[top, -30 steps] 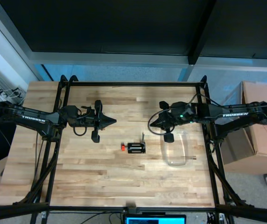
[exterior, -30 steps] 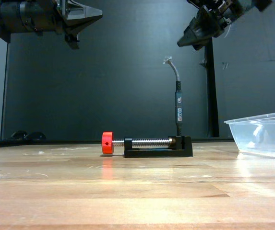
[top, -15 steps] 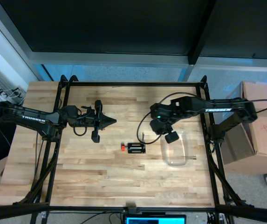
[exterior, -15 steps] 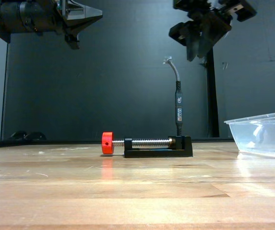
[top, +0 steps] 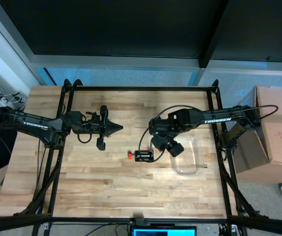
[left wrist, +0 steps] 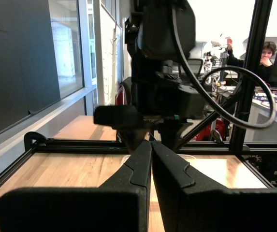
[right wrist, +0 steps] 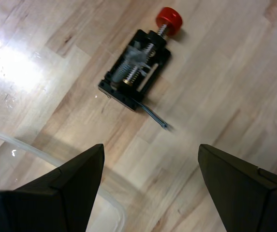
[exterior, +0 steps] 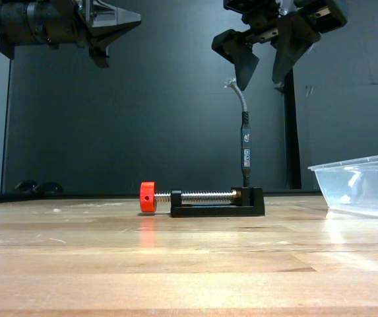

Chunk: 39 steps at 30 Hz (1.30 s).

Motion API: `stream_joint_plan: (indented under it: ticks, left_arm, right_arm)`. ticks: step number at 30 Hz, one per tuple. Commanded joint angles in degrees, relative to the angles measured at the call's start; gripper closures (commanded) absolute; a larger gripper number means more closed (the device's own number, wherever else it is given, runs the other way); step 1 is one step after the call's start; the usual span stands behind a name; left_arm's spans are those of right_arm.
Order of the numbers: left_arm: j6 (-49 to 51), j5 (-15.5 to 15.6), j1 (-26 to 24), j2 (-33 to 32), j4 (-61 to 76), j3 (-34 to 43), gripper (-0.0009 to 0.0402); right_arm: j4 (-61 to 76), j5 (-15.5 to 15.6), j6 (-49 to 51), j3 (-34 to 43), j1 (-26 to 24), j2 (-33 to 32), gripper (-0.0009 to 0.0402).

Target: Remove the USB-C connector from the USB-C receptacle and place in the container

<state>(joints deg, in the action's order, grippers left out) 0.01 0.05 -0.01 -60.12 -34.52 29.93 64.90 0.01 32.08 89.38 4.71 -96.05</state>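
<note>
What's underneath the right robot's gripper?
Below the open right gripper stands the USB-C connector, upright in the black vise. How deep its plug sits is hidden by the vise. The left gripper hangs shut, high at the far left.

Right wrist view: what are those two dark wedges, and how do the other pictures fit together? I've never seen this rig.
Those wedges are the fingers of the right gripper, open and empty; its camera looks down at the black clamp. Two robot arms reach over a wooden table. The high view looks from above, the low view along the tabletop. The USB-C connector stands upright, seated in the clamp, below the right gripper. The left gripper hangs shut, high and off to the left. A clear container sits beside the clamp.
</note>
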Motion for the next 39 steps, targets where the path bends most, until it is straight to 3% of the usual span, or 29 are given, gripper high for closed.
stream_joint_plan:
  ticks: [1, 32, 39]
  left_arm:
    - [0.0, -0.02, 0.0, 0.0, 0.0, 0.02, 0.0393]
    - [0.0, -0.02, 0.02, 0.0, 0.0, 0.02, 0.0393]
    - [0.0, -0.02, 0.02, 0.0, 0.0, 0.02, 0.0393]
  right_arm:
    - [-0.09, -0.44, -0.15, 0.0, 1.03, -1.7, 0.0117]
    - [-5.44, 0.17, -15.15, -0.11, 2.8, -11.37, 0.0119]
    - [-5.16, 0.07, -18.73, -0.31, 2.82, -11.34, 0.0163]
